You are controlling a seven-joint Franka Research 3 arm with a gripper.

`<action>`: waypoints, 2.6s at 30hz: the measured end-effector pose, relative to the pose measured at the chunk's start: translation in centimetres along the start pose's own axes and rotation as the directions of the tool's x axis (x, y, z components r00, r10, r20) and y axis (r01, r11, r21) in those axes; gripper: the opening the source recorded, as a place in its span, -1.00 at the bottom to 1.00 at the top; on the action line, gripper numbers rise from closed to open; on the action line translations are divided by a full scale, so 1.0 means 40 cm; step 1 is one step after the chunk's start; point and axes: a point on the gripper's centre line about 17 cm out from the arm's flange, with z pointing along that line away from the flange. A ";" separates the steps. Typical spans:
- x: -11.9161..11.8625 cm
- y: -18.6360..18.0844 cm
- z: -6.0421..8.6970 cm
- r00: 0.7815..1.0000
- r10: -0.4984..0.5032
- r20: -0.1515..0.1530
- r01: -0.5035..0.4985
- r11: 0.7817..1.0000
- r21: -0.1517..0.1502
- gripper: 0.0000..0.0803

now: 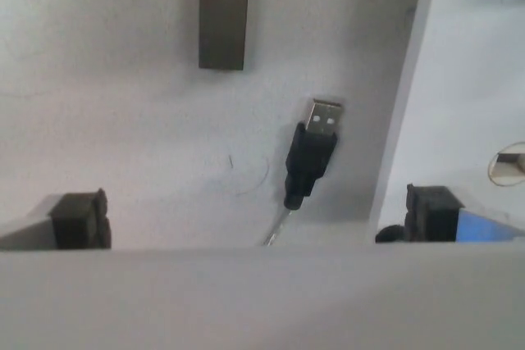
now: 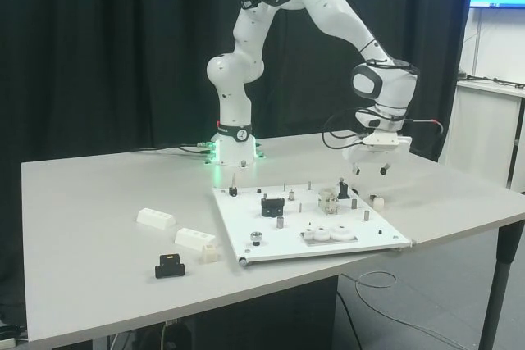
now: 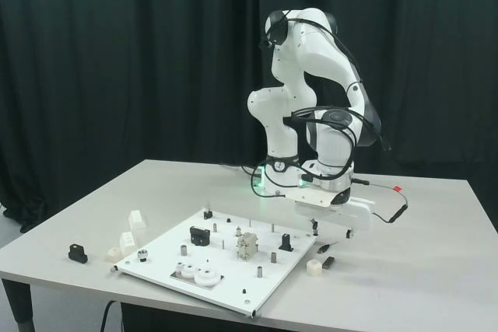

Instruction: Remove square peg 3.

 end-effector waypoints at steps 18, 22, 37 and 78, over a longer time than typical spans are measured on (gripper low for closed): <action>0.056 0.031 -0.023 0.997 -0.035 -0.065 0.033 0.999 -0.026 0.99; 0.091 0.054 -0.034 0.995 -0.016 -0.094 0.014 1.000 -0.022 0.99; 0.221 0.176 -0.075 0.984 0.011 -0.176 -0.011 1.000 0.006 0.99; 0.341 0.242 0.007 0.968 -0.042 -0.248 0.053 0.998 0.035 0.99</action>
